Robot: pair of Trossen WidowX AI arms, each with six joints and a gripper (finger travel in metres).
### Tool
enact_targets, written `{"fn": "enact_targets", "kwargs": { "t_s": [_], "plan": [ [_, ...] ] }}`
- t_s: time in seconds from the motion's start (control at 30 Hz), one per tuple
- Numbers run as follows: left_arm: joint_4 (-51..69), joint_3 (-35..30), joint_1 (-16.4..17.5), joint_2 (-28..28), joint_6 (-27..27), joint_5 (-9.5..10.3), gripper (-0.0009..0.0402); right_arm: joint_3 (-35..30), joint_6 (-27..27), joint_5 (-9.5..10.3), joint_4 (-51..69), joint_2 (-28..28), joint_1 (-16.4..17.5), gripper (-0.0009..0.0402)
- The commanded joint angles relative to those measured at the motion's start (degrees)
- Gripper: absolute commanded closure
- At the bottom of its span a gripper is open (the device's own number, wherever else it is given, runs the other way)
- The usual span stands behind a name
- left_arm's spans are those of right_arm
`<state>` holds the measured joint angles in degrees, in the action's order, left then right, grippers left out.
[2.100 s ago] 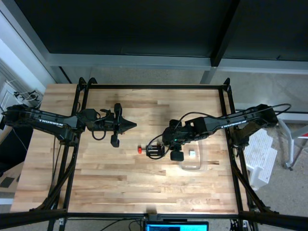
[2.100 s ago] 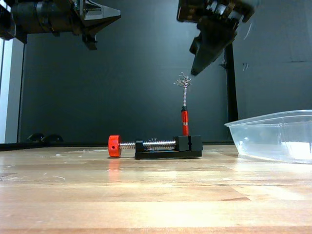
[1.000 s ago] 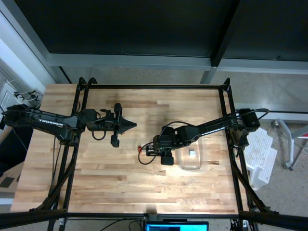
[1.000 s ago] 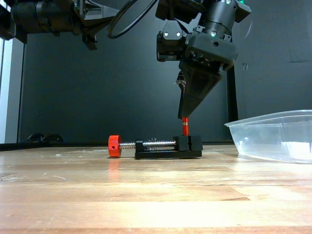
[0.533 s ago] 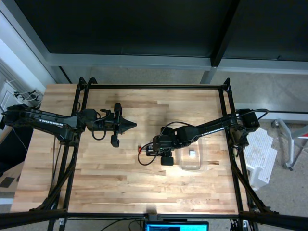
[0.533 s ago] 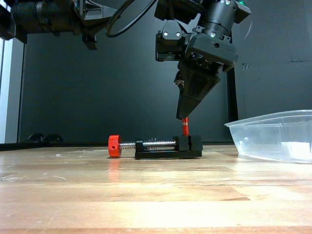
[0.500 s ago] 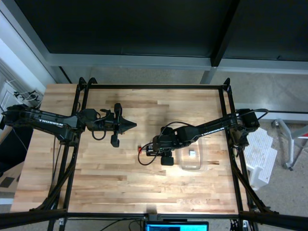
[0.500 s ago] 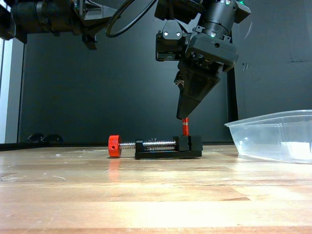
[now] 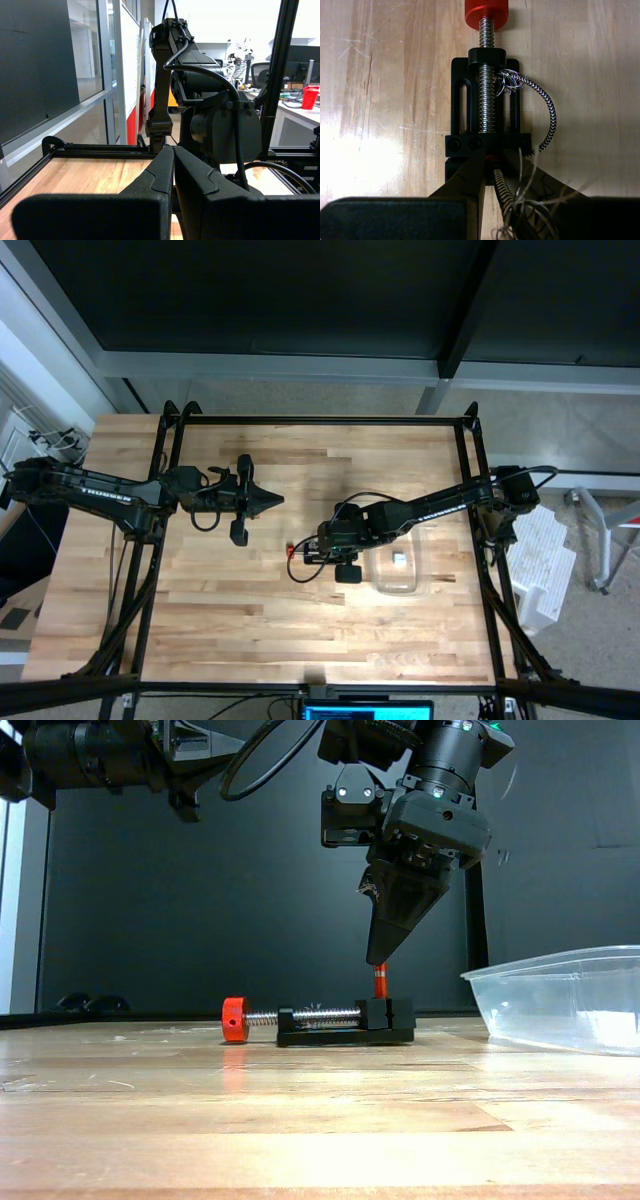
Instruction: Remove the RCA connector from the receptacle and place in the container
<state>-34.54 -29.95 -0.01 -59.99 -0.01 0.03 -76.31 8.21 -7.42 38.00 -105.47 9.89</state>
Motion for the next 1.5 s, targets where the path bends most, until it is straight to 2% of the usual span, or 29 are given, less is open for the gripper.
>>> {"fn": "enact_targets", "kwargs": {
  "t_s": [0.03, 0.4, 1.1, 1.5],
  "plan": [
    [0.00, 0.00, 0.02, -0.02, 0.00, 0.00, 0.0393, 0.04, 0.04, -0.02, -0.02, 0.07, 0.00, 0.0389],
    [0.00, 0.00, 0.02, -0.02, 0.00, 0.00, 0.0393, 0.04, 0.04, -0.02, 0.50, 1.25, -0.04, 0.0393],
    [0.00, 0.00, 0.00, 0.00, 0.00, 0.00, 0.0393, 0.28, 0.11, -0.04, 5.73, 12.94, 0.44, 0.0393],
    [0.00, 0.00, 0.00, -0.02, 0.00, 0.00, 0.0393, 9.57, 3.34, -0.09, 6.01, 20.44, 2.36, 0.0393]
  ]
}}
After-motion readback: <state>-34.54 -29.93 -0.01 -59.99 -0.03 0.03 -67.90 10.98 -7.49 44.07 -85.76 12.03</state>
